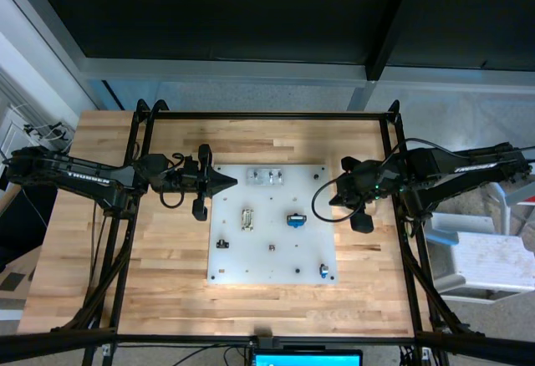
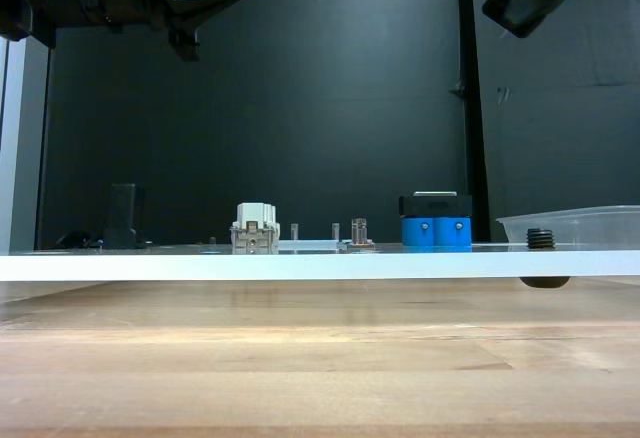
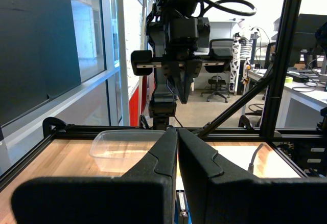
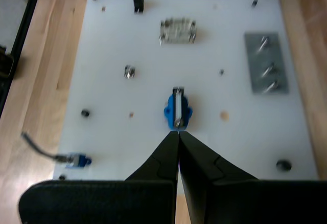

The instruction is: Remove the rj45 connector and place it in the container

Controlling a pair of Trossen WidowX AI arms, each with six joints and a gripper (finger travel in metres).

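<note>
Well up off the bench (image 1: 125, 241), left claw (image 1: 233, 181) held level over the far-left edge of the white board (image 1: 251, 257), pointing across toward the other arm. Fingers (image 3: 161, 155) pressed flat together, no gap, nothing gripped.

Right claw (image 4: 178, 133) likewise raised, hanging just off the board's right edge and tipped down toward it. Closed tip to tip as well, holding nothing. From its own camera, lined up with the bright blue connector (image 4: 177, 110), yet high above it in the low view and not touching.

Down on the board, rj45 connector (image 1: 323, 271) seated near the near-right corner: a tiny blue-and-pale plug on a small dark socket. Thin grey lead (image 4: 38, 144) running from it past the board's edge over the wood. Well apart from both claws.

As for the container (image 3: 110, 134): on the bench beside the board's right side, toward the far end, below the right arm. Clear plastic, rounded corners, rim up. Apart from the rj45 connector.

Elsewhere on the board: beige upright connector (image 1: 247, 218) left of centre, bright blue connector just right of centre, grey plate with three pins (image 4: 265, 63) near the far edge.
</note>
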